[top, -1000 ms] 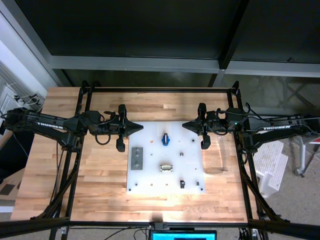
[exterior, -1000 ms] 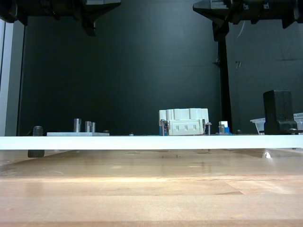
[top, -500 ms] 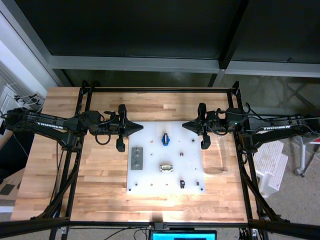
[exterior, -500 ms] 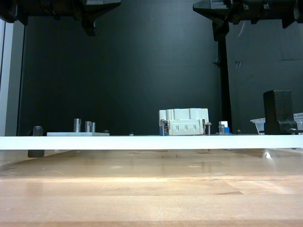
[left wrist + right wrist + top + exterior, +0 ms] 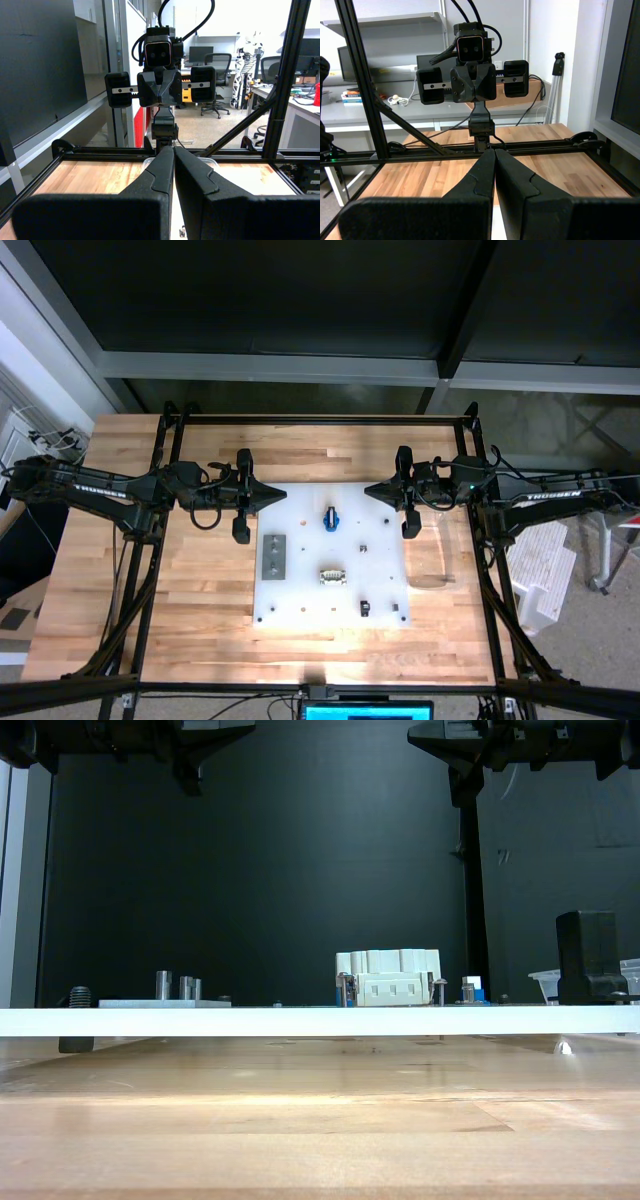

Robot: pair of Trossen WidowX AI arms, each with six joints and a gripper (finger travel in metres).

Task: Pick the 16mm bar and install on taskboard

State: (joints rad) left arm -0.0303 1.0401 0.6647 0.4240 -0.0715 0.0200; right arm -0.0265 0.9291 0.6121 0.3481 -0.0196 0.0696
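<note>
Nothing has moved since the earlier frames. The left end effector, fingers together, hangs left of centre in the high view at the board's edge. The right end effector, also closed, faces it right of centre. Neither holds the bar, and I can't pick it out anywhere. I'd expect it to be stiff, smooth and weighty, so grip it mid-length. "TROSSEN" reads on the left arm and right arm.

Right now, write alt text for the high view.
Above the far end of a white board on a wooden table, the left hand and right hand hover shut and empty. The bar cannot be made out.
</note>
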